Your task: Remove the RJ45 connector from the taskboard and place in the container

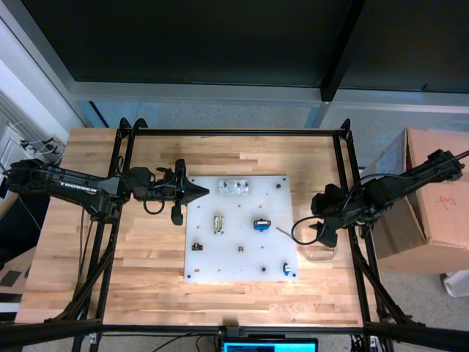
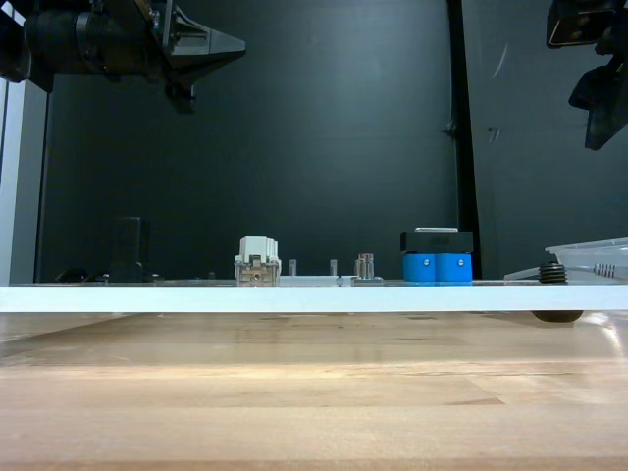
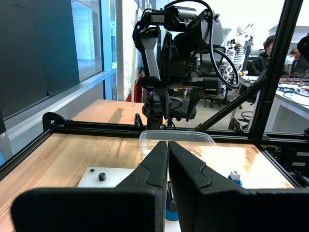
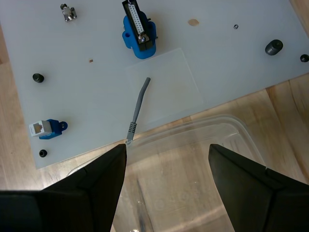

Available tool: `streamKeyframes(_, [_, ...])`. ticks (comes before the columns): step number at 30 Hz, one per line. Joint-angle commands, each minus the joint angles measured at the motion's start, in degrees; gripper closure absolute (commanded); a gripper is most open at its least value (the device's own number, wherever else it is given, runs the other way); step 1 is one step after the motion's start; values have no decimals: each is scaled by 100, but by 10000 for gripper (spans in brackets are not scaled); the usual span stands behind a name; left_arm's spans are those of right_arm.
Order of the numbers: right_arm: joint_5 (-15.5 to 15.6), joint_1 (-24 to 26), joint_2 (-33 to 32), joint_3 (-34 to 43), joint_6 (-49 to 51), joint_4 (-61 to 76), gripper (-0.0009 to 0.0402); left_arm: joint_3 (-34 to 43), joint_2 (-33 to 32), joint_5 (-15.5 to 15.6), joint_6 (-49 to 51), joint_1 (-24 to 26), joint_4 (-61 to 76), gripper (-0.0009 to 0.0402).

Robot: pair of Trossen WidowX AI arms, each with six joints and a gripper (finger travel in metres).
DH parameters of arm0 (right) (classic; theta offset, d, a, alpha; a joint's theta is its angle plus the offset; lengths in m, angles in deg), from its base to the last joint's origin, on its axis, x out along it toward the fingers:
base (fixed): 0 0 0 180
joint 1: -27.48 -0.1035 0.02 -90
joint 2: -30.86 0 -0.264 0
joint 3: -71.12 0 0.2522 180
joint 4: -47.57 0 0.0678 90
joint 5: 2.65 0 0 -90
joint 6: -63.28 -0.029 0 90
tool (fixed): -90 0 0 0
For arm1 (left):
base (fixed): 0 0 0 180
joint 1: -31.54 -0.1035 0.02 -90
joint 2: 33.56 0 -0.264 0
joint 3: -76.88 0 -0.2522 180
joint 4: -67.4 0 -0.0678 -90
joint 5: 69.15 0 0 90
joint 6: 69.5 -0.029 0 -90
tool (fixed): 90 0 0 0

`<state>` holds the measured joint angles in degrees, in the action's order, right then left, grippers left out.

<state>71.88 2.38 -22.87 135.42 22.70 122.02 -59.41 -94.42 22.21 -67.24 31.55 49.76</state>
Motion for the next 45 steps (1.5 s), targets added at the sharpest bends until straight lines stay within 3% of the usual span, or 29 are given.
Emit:
streamKeyframes(1, [0,0,-116,9,52,-13,157,0,0,0,0,-2,0,393])
streamKeyframes(9, [17,2,-1137,179,247,-328,158,0,0,0,-2,0,0,393])
streamKeyframes(15, [463,181,-1867,223,505,-911,158,0,0,0,0,0,0,393])
streamKeyframes(23, [575,264,-2555,223,750,-1263,158,0,0,0,-2,-2,0,393])
streamKeyframes(26, [765,264,-2732,221,813,-1314,158,0,0,0,0,-2,0,393])
streamKeyframes(45, [957,264,-3158,122,837,-1163,158,0,0,0,-2,-2,0,393])
